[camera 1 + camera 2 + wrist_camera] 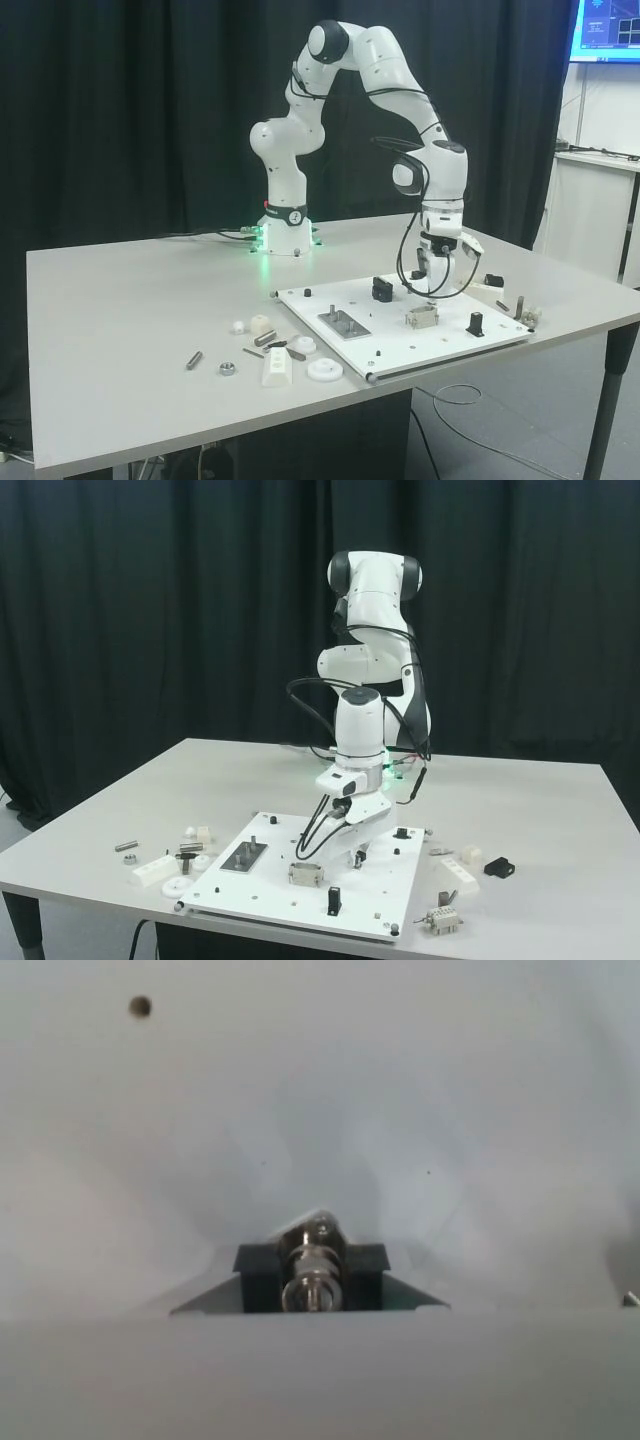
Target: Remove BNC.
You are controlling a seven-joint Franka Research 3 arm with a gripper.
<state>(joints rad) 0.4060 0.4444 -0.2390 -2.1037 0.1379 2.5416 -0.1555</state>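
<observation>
On the grey table (120, 300), at the left of the first room view, small loose parts are scattered: a pin (194, 359), a nut (227, 368), a white block (275, 368) and a white gear (325, 369). Next to them a white board (400, 345) is laid flat, and a metal plate (343, 322) is fixed on it. Further right, the gripper (438, 284) is held low over the far part of the board, tilted, with black cables looped beside it. Whether the gripper is spread or pressed together cannot be told. Nothing is seen held in it. From the wrist view, the BNC plug (312, 1270) is seen seated in a black holder (262, 1278) on the board, close ahead of the gripper and apart from it.
</observation>
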